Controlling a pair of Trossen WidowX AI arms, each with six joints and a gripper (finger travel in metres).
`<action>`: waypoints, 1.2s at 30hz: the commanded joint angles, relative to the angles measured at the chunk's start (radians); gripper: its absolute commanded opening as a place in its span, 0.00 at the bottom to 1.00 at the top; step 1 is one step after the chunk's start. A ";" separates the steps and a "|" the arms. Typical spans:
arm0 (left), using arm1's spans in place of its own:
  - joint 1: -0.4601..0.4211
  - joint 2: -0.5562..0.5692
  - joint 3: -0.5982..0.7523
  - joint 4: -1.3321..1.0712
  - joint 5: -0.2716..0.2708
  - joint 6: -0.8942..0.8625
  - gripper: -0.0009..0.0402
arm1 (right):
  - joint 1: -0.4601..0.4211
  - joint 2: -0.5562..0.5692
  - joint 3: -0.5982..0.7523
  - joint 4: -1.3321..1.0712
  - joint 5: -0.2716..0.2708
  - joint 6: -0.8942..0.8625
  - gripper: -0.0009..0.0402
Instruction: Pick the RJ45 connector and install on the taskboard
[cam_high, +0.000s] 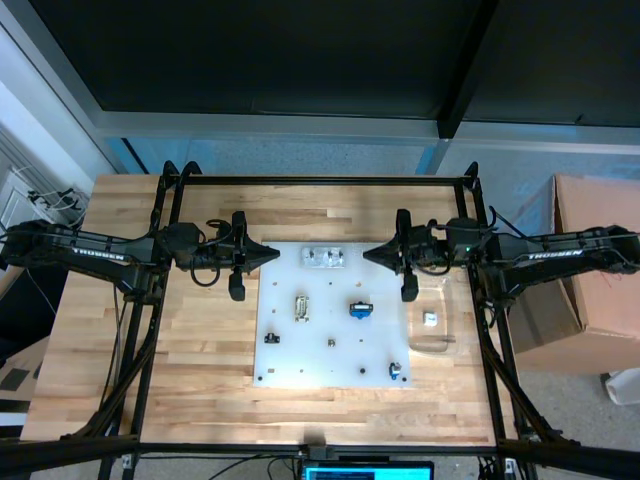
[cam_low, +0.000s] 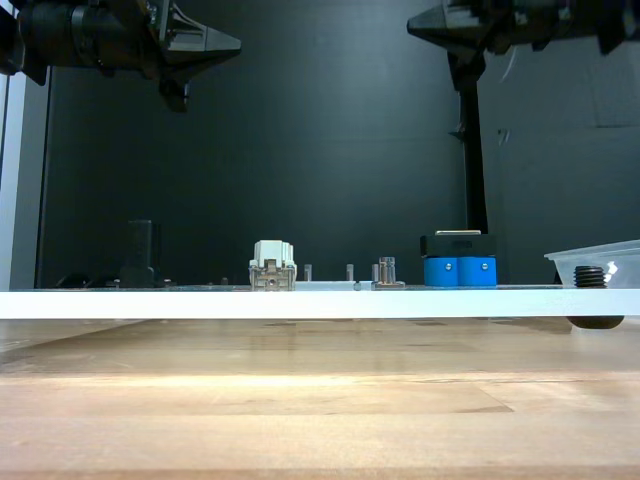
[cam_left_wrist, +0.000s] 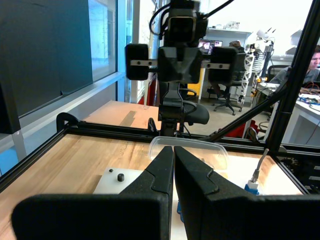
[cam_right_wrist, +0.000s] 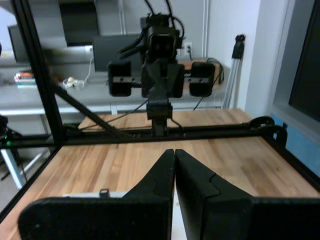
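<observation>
connector (cam_left_wrist: 258, 167) looks plugged into the blue jack (cam_high: 397, 371) at the near right corner of the board (cam_high: 300, 355). Left wrist view shows the grey boot and cable standing up out of the jack, slightly tilted. High view shows a grey piece over the jack top, which fits. Can't confirm full depth from any view; low view doesn't settle it.

Step in hand, my read: seating check. If it needs a push, come straight down the jack axis on the boot, not the cable. Side load could cock the plug.

left tool (cam_high: 277, 255): fingers pressed together, nothing in them, up high over the board's far left. right tool (cam_high: 366, 255): same, pinched closed and empty, high over far right.

clear tray (cam_high: 446, 346) sits on the desk (cam_high: 200, 380) just right of the board. It holds only the white block (cam_high: 430, 319), with nothing darker on it and no cable.
</observation>
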 joint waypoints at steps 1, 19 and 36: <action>0.000 0.000 0.000 0.000 0.000 0.000 0.02 | -0.033 0.002 -0.019 0.031 -0.019 0.010 0.02; 0.000 0.000 0.000 0.000 0.000 0.000 0.02 | -0.046 0.002 -0.099 0.142 -0.009 0.016 0.02; 0.000 0.000 0.000 0.000 0.000 0.000 0.02 | -0.046 0.002 -0.099 0.142 -0.010 0.014 0.02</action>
